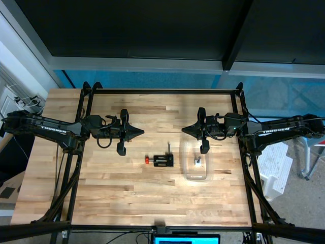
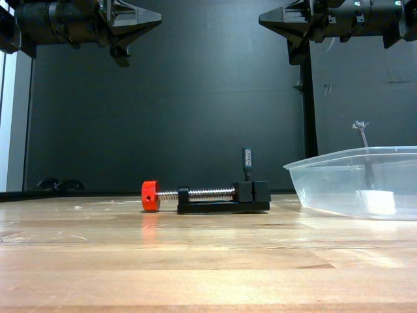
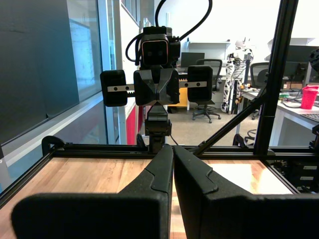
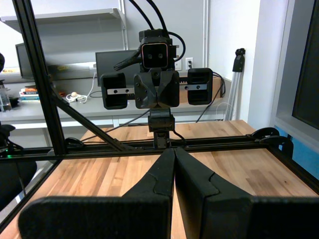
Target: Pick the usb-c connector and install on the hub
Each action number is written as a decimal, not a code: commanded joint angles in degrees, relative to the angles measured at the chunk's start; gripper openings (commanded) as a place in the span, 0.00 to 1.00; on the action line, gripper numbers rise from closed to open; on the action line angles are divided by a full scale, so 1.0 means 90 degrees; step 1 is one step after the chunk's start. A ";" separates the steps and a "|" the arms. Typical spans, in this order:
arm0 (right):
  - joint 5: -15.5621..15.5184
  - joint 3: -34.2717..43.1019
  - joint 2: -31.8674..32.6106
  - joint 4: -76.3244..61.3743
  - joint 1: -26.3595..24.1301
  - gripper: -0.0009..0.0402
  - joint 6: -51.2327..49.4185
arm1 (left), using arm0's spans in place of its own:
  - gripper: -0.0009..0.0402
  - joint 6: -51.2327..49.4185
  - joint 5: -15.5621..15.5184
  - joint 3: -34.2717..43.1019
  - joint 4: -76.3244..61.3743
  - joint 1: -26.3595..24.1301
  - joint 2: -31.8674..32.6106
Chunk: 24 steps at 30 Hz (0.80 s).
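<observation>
Left gripper (image 1: 138, 132) is seen raised over the left half of the table (image 1: 101, 188), pointing inward toward the centre. In the left wrist view its fingers (image 3: 162, 164) are pressed together with nothing between them. In the low view it (image 2: 158, 22) hangs high above the board.

Right gripper (image 1: 186, 129) is seen mirrored over the right half, pointing inward, just beyond the far end of the clear plastic tub (image 1: 187, 173). Its fingers (image 4: 164, 167) are likewise closed against each other and hold nothing. The two tips face each other, well apart.

The usb-c connector (image 1: 198, 161) is found lying free inside the tub, held by neither gripper. From the low view a short grey lead (image 2: 363, 140) is noted standing up past the tub wall (image 2: 326, 186); how the connector lies cannot be told more exactly.

A small black vise (image 1: 163, 160) with a red knob (image 1: 147, 160) is placed near the table's centre, just left of the tub and apart from it. A dark upright part (image 2: 247, 158) is clamped in its jaws; whether this is the hub cannot be told.
</observation>
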 commanded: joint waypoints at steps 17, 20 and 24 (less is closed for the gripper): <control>0.0017 0.0015 -0.0002 -0.0015 0.0005 0.02 0.0034 | 0.02 0.0000 0.0000 0.0000 0.0000 0.0000 0.0002; 0.0032 0.0095 -0.0002 -0.0151 0.0005 0.02 0.0073 | 0.02 0.0000 0.0000 0.0000 0.0000 0.0002 0.0002; 0.0032 0.0505 -0.0017 -0.1316 0.0029 0.02 0.0053 | 0.02 0.0000 0.0000 0.0000 0.0000 0.0002 0.0002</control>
